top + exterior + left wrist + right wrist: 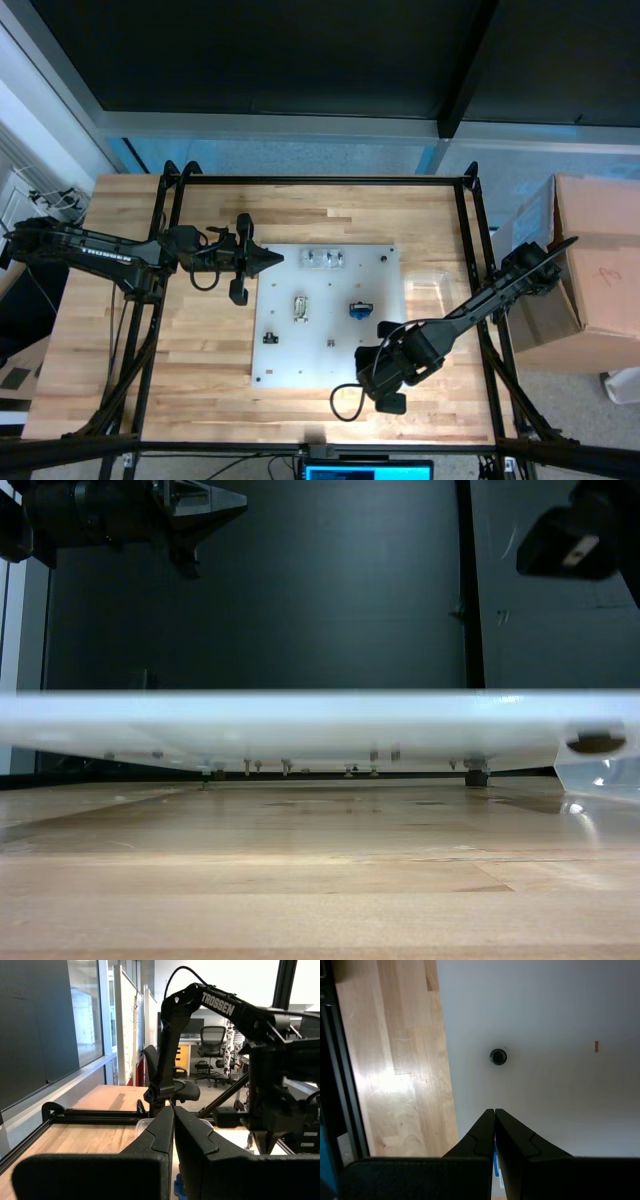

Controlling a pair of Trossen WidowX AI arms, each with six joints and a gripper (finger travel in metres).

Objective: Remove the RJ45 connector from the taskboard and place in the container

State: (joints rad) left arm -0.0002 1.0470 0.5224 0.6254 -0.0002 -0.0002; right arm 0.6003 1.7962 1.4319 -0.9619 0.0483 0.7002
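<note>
The white taskboard [300, 370] lies mid-table with several small parts seated on it. Which of them is the RJ45 connector I cannot tell for sure; a blue part [359, 311] sits in its seat near the board's middle, free of both grippers. My left gripper [278, 258] hovers at the board's far-left edge, pointing right, fingers shut on nothing [173, 1108]. My right gripper [368, 368] hangs over the board's near-right corner, pointing down, shut and empty [494, 1110]. A blue sliver [495, 1164] shows behind its fingers.
A clear plastic container [432, 287] stands just right of the board, also seen from table height [600, 775]. A cardboard box [590, 270] sits beyond the table's right edge. Black frame rails [320, 180] run along the table's far and side edges.
</note>
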